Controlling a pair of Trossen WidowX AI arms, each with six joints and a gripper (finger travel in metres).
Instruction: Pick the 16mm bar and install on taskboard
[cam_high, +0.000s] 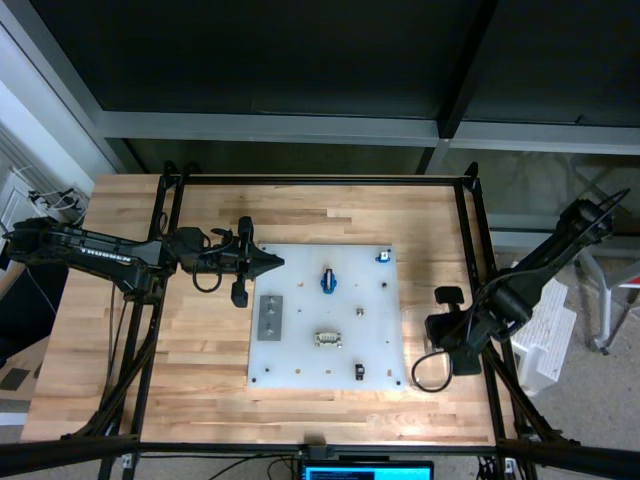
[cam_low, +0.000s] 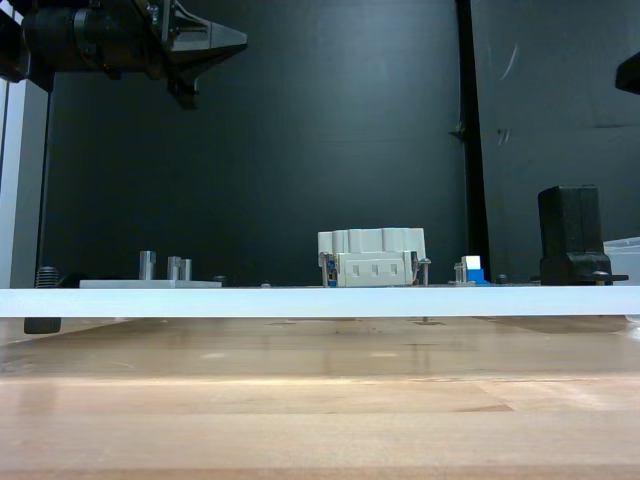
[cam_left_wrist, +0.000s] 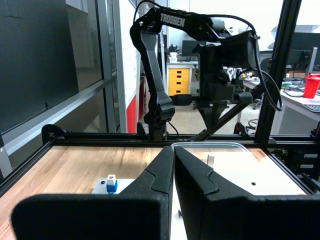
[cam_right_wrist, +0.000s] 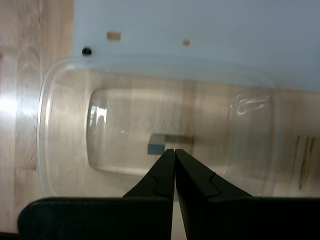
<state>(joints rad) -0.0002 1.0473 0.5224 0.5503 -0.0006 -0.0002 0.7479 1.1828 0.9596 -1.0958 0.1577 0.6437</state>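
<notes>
The 16mm bar (cam_right_wrist: 157, 144), a short grey stub, lies on the floor of a clear plastic tray (cam_right_wrist: 46, 125) just off the taskboard's (cam_high: 300, 270) right edge. My right gripper (cam_right_wrist: 175, 152) hangs above the tray with its fingers shut and nothing between them, the tips just short of the bar. My left gripper (cam_high: 268, 262) hovers high over the board's far left corner. It is also shut and empty, and points toward the right arm (cam_high: 520, 285). The bar does not show in the high view.
On the white board stand a grey block with two holes (cam_high: 270, 313), a blue fitting (cam_high: 329, 281), a pale connector (cam_high: 327, 341), a small blue-and-white part (cam_high: 381, 257) and a black socket (cam_high: 358, 372). A black frame (cam_high: 470, 230) borders the wooden table.
</notes>
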